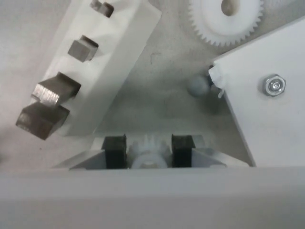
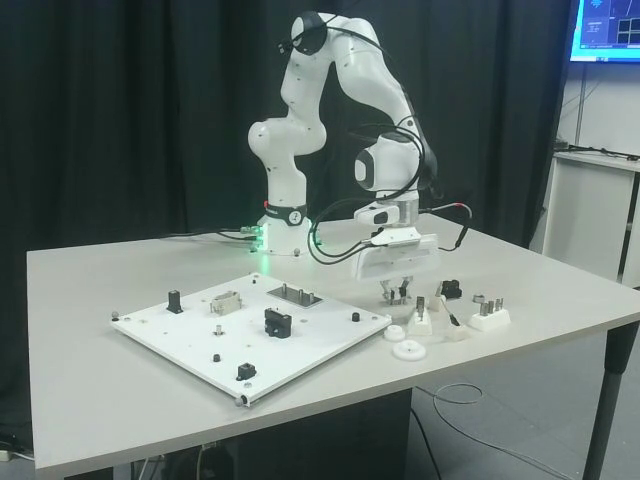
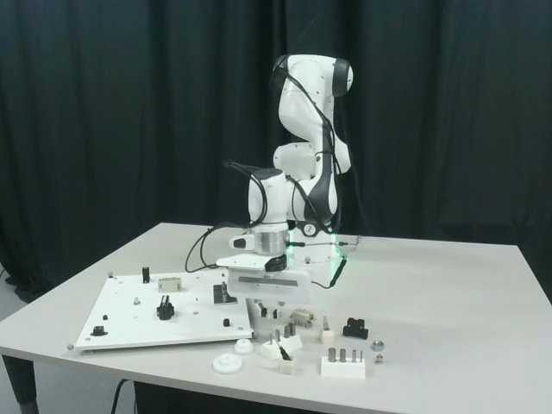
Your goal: Insert small gear.
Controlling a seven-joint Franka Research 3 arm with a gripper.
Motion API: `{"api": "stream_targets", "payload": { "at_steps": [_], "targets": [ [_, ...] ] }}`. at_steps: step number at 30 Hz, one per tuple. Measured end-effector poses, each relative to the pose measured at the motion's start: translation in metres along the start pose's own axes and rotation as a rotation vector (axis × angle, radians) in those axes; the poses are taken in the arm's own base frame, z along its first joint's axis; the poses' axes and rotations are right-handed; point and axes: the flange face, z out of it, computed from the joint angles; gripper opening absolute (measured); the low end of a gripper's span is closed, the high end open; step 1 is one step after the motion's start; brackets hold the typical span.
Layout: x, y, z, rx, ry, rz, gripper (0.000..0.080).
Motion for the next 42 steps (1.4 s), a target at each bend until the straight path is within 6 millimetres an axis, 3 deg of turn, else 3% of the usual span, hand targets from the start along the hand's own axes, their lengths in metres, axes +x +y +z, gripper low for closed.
{"api": "stream_targets", "payload": {
  "at_steps": [17, 42],
  "targets": [
    [0.013, 0.016, 0.000, -0.016, 0.008, -0.077, 0.0199],
    [0.027, 0.093, -0.023, -0.025, -0.021, -0.201, 0.0199]
  ]
}}
